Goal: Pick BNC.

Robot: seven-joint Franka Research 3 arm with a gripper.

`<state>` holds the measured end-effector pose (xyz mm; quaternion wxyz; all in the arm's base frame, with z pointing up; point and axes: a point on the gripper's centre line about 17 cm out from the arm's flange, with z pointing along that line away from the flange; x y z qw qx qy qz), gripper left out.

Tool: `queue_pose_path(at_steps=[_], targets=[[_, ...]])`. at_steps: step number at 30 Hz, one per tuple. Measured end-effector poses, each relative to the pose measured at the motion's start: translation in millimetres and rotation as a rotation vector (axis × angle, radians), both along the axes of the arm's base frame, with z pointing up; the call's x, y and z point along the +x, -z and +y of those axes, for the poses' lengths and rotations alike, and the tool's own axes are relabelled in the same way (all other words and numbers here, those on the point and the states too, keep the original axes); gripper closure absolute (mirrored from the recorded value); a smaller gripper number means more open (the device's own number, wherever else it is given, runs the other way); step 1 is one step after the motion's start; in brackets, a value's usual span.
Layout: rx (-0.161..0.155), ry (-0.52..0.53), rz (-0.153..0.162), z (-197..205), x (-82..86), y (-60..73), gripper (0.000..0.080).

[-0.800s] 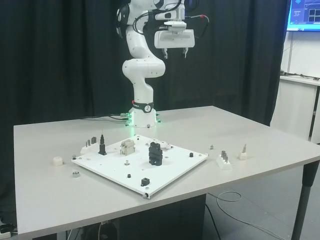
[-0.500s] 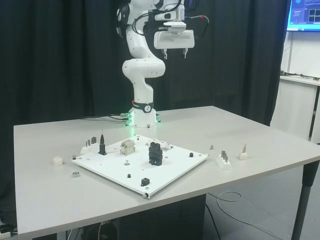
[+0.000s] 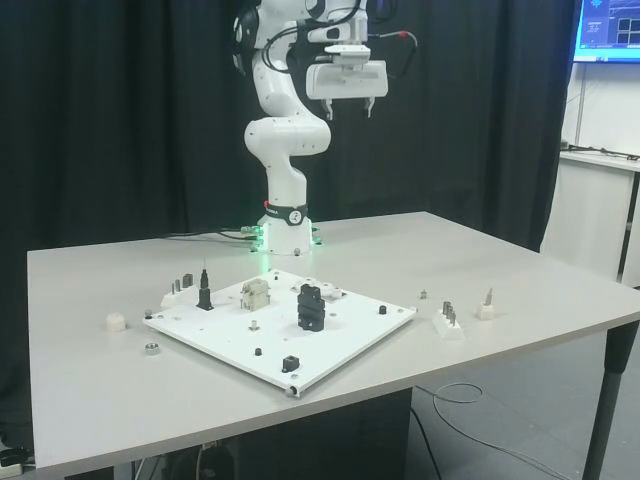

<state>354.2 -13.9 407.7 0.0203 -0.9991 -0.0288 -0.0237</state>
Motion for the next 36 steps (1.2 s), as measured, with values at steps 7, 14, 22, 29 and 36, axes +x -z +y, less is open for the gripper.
queue_pose_path(at_steps=[7,14,22,29,36], targets=[[-0.001,0.017,-0.003,0,6.3,2.7,0.0003],[-0.006,0.038,-0.018,9,21.3,6.2,0.0003],[-0.008,0.033,-0.037,30,41.9,15.3,0.0003],[-0.008,0.056,-0.039,50,56.4,27.8,0.0003],[-0.001,0.094,-0.036,68,69.5,42.6,0.0003]])
